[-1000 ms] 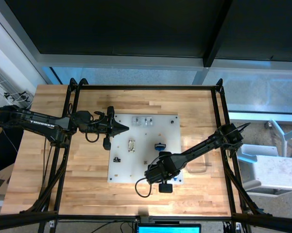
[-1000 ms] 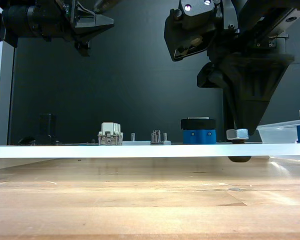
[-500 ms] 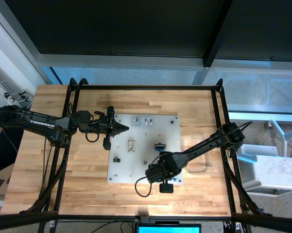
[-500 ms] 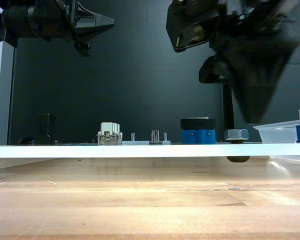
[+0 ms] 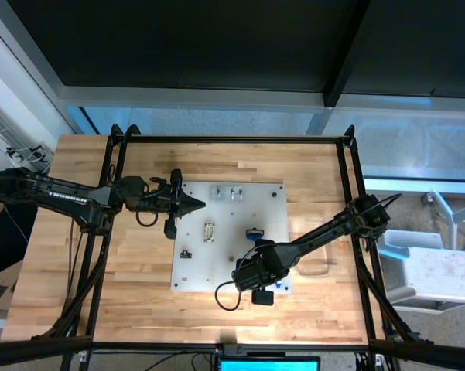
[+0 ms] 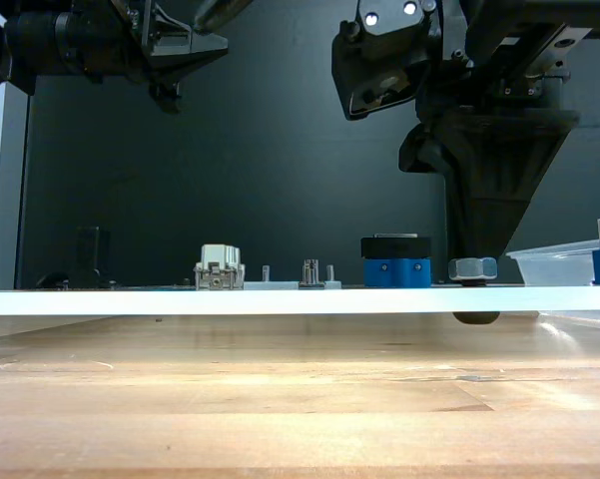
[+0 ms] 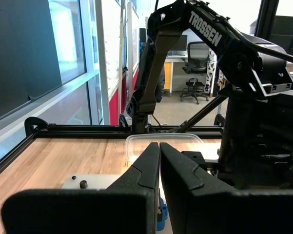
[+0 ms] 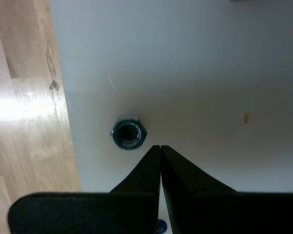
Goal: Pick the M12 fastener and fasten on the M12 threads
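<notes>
Nut [image 6: 473, 267] seated, right end effector [image 8: 160, 146] above, left end effector [image 5: 202, 204] aloft

White "TROSSEN" lettering along the black right arm [image 7: 209, 28], read in the left wrist view

shiny metal nut [image 8: 128, 133]; smooth matt white board [image 8: 209, 73]; grained wood table [image 8: 24, 122]; matt black right gripper [image 8: 160, 146] just over nut, left gripper [image 7: 159, 144] raised at left

Table: pale wood planks [image 5: 85, 255], ringed by a black rail frame [image 5: 232, 140].
Backdrop: dark panel [image 6: 280, 150] in the low view.
Windows: tall glazing [image 7: 68, 44] along one side, daylit.
Furniture: office chair [image 7: 197, 51], possibly a desk behind it.
Floor: pale blue-grey [image 5: 240, 120].
</notes>
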You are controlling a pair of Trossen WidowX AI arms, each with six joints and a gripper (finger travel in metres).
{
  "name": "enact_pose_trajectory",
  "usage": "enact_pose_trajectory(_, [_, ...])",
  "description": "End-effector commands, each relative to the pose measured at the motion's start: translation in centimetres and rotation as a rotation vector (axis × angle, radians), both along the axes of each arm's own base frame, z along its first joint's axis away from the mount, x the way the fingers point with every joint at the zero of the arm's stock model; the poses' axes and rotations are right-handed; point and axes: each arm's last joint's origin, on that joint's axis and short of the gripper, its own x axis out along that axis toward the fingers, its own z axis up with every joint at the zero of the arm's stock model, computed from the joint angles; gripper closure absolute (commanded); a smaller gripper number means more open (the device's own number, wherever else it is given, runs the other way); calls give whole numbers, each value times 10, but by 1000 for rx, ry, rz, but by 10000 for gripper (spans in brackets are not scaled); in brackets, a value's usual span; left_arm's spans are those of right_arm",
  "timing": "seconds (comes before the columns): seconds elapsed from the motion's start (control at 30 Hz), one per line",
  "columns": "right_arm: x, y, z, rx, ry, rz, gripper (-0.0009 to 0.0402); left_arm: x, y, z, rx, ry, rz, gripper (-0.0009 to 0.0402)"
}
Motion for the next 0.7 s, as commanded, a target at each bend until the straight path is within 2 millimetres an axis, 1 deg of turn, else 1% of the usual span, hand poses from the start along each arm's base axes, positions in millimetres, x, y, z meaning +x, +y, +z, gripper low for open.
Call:
enact_pose_trajectory(0.03, [0,0,-2,3,-7,-1,393,0,0,0,0,-1,0,393])
enact_pose_trajectory(0.2, [0,1,-3,16,-5,2,393,0,0,0,0,-1,0,393])
enact_pose_trajectory(0.37, [-3,6,1,203,80,88,393,0,0,0,0,-1,0,393])
enact_pose_trajectory(0.43, [-5,7,3,248,98,103,393,0,0,0,0,0,0,393])
enact_pose_trajectory(0.6, [-5,5,5,198,83,81,393,0,0,0,0,-1,0,393])
enact_pose_trajectory(0.7, [-4,2,6,110,40,35,393,0,0,0,0,-1,0,393])
